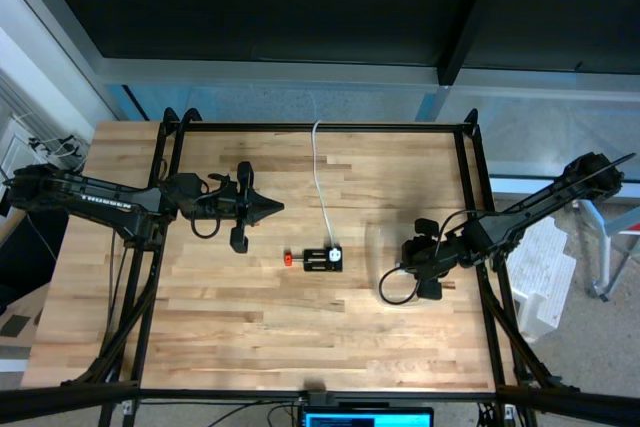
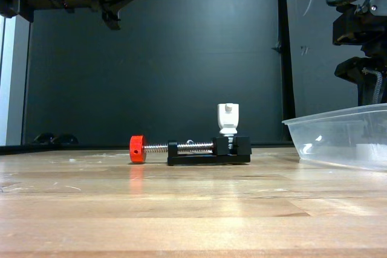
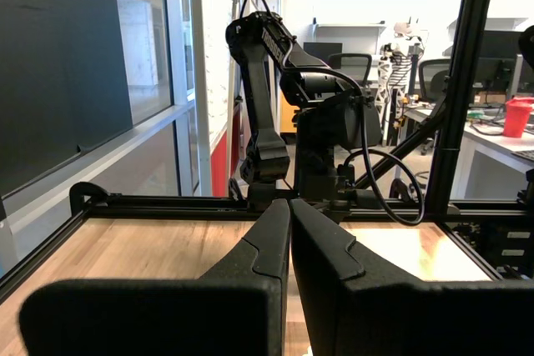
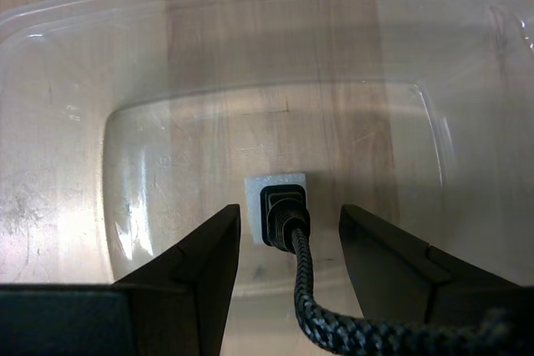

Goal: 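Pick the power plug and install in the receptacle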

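Down in the clear tray (image 4: 58,122), the right gripper (image 4: 288,221) has its jaws spread either side of the power plug (image 4: 281,204), gaps showing on both sides. This plug sits on a small white piece (image 4: 253,206). Well apart, the receptacle (image 1: 325,259) stands mid-bench (image 1: 250,347). High above the bench hovers the left gripper (image 3: 289,214), jaws pressed together.

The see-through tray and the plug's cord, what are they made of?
The tray: probably clear glossy plastic; the table shows through, with glints. The cord: braided, fabric-like sleeve, matte. The right gripper open astride the power plug in the tray; left gripper shut, raised above the table.
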Tool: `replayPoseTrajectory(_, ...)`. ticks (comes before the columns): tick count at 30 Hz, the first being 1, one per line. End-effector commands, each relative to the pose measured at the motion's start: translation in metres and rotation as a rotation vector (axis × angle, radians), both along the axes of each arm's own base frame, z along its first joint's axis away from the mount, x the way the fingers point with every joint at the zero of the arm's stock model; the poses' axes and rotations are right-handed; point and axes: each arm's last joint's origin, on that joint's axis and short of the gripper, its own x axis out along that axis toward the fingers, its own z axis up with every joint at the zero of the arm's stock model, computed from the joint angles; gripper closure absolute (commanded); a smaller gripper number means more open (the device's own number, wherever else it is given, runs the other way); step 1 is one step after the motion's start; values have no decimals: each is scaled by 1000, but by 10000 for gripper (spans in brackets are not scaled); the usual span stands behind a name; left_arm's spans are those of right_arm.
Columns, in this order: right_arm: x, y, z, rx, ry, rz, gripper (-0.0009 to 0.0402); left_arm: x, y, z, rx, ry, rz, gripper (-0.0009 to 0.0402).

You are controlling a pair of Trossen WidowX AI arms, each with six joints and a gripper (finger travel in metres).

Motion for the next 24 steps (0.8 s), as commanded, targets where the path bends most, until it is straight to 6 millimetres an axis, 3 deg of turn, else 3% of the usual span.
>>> replayPoseTrajectory(1,1,0,-2,-4,7,6,248,0,0,0,0,0,0,393)
replayPoseTrajectory(11,2,1,-3,0,5,8,277,0,0,0,0,0,0,393)
replayPoseTrajectory(24,2,1,-3,0,5,7,382,0,0,0,0,0,0,393)
